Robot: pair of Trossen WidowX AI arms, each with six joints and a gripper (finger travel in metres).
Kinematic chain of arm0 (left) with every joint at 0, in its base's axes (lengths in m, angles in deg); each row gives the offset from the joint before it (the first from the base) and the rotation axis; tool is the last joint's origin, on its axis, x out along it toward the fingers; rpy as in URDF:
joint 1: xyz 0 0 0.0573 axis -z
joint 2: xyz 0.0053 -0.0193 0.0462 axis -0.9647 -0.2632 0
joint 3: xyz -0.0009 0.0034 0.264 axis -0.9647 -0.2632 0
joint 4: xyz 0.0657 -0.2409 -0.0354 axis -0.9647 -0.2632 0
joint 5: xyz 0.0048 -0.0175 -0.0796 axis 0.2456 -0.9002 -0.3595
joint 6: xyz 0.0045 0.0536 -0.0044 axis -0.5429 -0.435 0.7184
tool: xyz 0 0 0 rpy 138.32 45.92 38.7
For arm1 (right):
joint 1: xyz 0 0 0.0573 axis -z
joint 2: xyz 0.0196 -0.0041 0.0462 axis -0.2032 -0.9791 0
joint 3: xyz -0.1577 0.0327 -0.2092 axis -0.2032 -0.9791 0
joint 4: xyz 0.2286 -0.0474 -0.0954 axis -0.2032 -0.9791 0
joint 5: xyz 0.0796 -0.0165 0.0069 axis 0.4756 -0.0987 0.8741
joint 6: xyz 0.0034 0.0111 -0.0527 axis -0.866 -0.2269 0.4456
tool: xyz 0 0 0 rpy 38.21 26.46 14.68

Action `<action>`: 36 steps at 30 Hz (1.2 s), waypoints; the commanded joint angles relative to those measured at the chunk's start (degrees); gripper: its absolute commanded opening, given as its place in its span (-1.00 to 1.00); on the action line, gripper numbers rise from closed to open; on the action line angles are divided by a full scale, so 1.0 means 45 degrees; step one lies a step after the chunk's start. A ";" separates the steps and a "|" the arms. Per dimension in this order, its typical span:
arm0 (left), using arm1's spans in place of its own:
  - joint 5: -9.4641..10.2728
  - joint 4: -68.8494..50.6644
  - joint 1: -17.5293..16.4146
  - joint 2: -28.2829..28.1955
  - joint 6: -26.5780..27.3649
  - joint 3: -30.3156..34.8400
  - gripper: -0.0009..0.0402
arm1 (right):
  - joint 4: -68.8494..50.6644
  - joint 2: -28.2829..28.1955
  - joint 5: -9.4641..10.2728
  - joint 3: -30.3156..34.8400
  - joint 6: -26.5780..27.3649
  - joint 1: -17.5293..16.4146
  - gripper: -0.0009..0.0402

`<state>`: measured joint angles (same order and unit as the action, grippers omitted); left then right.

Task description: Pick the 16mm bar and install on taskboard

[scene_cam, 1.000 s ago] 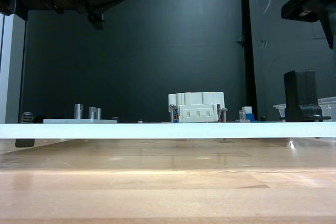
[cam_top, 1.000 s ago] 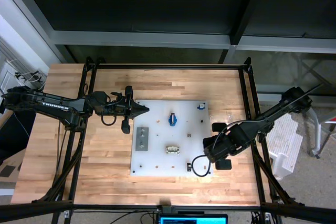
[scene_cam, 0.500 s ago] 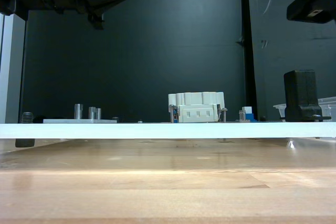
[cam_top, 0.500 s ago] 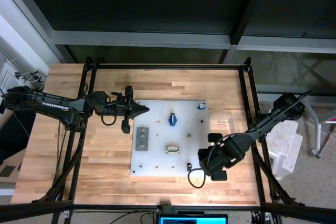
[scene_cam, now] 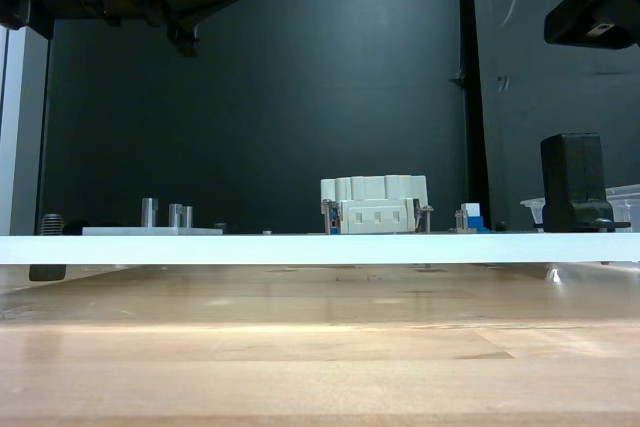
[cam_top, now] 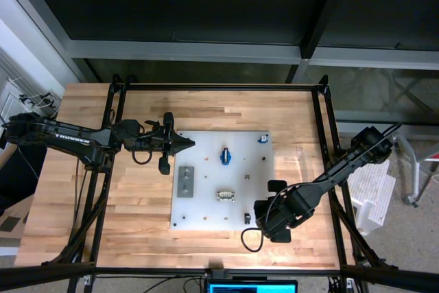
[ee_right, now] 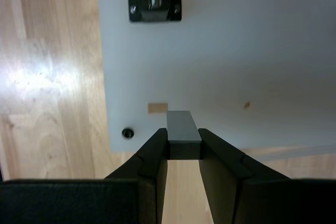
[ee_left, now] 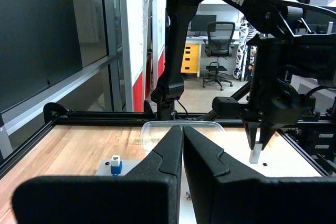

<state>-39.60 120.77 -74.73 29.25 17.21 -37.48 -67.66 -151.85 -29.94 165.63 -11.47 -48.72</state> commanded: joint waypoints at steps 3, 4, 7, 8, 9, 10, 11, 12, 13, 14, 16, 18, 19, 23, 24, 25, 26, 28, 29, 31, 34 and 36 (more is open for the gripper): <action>-0.0005 0.0000 -0.0005 -0.0005 0.0000 0.0005 -0.96 | 0.0257 -0.0282 0.0005 -0.0005 -0.0015 -0.0160 -0.94; -0.0005 0.0000 0.0000 -0.0005 0.0000 0.0005 -0.96 | 0.0301 -0.0301 0.0005 -0.0005 -0.0015 -0.0175 -0.94; -0.0005 0.0000 0.0000 -0.0005 0.0000 0.0005 -0.96 | 0.0345 -0.0359 0.0000 -0.0005 -0.0024 -0.0233 -0.94; -0.0005 0.0000 0.0000 -0.0005 0.0000 0.0005 -0.96 | 0.0345 -0.0359 -0.0005 -0.0010 -0.0039 -0.0248 -0.94; -0.0005 0.0000 -0.0005 0.0000 0.0000 0.0005 -0.96 | 0.0340 -0.0359 -0.0019 -0.0010 -0.0078 -0.0257 -0.94; -0.0005 0.0000 0.0000 0.0000 0.0000 0.0005 -0.96 | 0.0340 -0.0359 -0.0039 -0.0010 -0.0078 -0.0262 -0.94; -0.0005 0.0000 0.0000 0.0000 0.0000 0.0005 -0.96 | 0.0335 -0.0359 -0.0063 -0.0010 -0.0073 -0.0267 -0.94; -0.0005 0.0000 0.0000 -0.0005 0.0000 0.0005 -0.96 | 0.0330 -0.0359 -0.0136 -0.0010 -0.0078 -0.0287 -0.94; -0.0005 0.0000 -0.0005 -0.0005 0.0000 0.0005 -0.96 | 0.0335 -0.0359 -0.0233 -0.0010 -0.0078 -0.0296 -0.94; -0.0005 0.0000 -0.0005 -0.0005 0.0000 0.0005 -0.96 | 0.0335 -0.0359 -0.0238 -0.0010 -0.0102 -0.0330 -0.94; -0.0005 0.0000 0.0000 -0.0005 0.0000 0.0005 -0.96 | 0.0330 -0.0359 -0.0238 -0.0010 -0.0107 -0.0355 -0.94; -0.0005 0.0005 0.0000 -0.0005 0.0000 0.0005 -0.96 | 0.0330 -0.0359 -0.0243 -0.0010 -0.0112 -0.0374 -0.94; -0.0005 0.0000 0.0000 -0.0005 0.0000 0.0005 -0.96 | 0.0321 -0.0359 -0.0306 -0.0010 -0.0112 -0.0374 -0.94; -0.0005 0.0000 0.0000 -0.0005 0.0000 0.0005 -0.96 | 0.0335 -0.0359 -0.0330 -0.0010 -0.0126 -0.0403 -0.94; -0.0005 0.0000 0.0000 -0.0005 0.0000 0.0005 -0.96 | 0.0330 -0.0359 -0.0330 -0.0010 -0.0155 -0.0413 -0.94; -0.0005 0.0000 -0.0005 0.0000 0.0000 0.0005 -0.96 | 0.0330 -0.0359 -0.0335 -0.0010 -0.0170 -0.0423 -0.94; -0.0005 0.0000 0.0000 -0.0005 0.0000 0.0005 -0.96 | 0.0330 -0.0359 -0.0335 -0.0010 -0.0180 -0.0427 -0.94; -0.0005 0.0000 0.0000 -0.0005 0.0000 0.0005 -0.96 | 0.0325 -0.0359 -0.0330 -0.0010 -0.0199 -0.0447 -0.94; -0.0005 0.0000 -0.0005 0.0000 0.0000 0.0005 -0.96 | 0.0330 -0.0364 -0.0330 -0.0010 -0.0204 -0.0447 -0.94; -0.0005 0.0000 0.0000 -0.0005 0.0000 0.0005 -0.96 | 0.0330 -0.0510 -0.0325 0.0005 -0.0199 -0.0452 -0.94; -0.0005 0.0000 0.0000 -0.0005 0.0000 0.0005 -0.96 | 0.0374 -0.0510 -0.0330 0.0000 -0.0228 -0.0471 -0.94; -0.0005 0.0000 -0.0005 -0.0005 0.0000 0.0005 -0.96 | 0.0335 -0.0505 -0.0330 0.0000 -0.0243 -0.0481 -0.94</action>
